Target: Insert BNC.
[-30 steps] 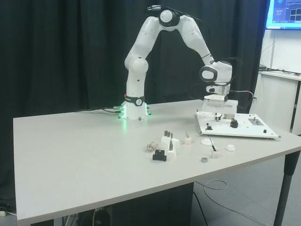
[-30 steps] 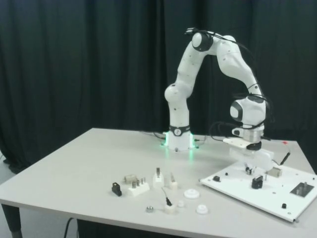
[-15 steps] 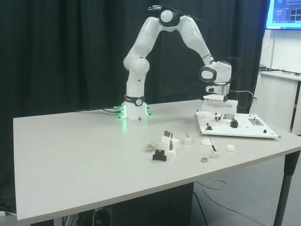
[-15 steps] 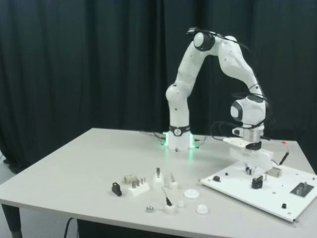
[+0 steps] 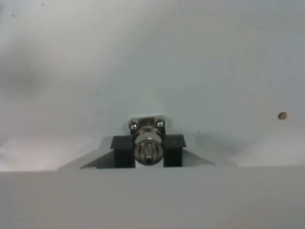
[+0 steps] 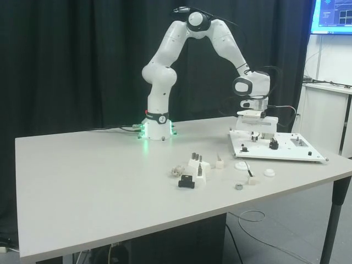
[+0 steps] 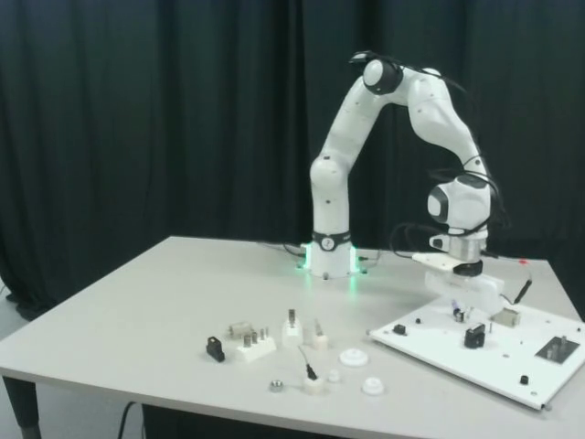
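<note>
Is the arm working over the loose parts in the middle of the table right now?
No, the pincer hangs over the white board at the table's far end, well away from the loose parts.

no text, label or number can be read anywhere; the screen [image 6: 333,15] at the edge of the first room view shows lines of writing too small to make out.

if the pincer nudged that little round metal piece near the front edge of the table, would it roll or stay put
The metal piece looks like a short ring lying flat, so it would probably slide rather than roll. It seems small and loose on the grey table, so likely light and easily knocked aside.
</note>
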`<state>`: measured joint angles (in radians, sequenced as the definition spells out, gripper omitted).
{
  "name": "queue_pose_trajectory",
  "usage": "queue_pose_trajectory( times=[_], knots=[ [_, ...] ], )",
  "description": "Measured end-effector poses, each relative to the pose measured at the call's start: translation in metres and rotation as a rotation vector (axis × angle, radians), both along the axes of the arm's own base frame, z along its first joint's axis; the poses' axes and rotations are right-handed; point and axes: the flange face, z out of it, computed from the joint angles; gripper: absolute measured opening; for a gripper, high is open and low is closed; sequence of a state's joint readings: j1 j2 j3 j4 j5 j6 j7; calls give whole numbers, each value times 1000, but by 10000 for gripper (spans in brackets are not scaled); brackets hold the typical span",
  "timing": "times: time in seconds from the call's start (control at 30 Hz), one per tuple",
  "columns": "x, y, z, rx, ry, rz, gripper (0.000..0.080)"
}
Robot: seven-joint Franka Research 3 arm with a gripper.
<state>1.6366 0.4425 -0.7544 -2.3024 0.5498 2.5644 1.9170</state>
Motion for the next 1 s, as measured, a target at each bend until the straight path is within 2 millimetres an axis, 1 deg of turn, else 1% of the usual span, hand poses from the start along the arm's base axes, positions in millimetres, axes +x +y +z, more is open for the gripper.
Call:
queue_pose_trajectory(
  times=[1.0],
  knots=[
    [-4, -4, -1, 26, -20, -60, 125]
  ],
)
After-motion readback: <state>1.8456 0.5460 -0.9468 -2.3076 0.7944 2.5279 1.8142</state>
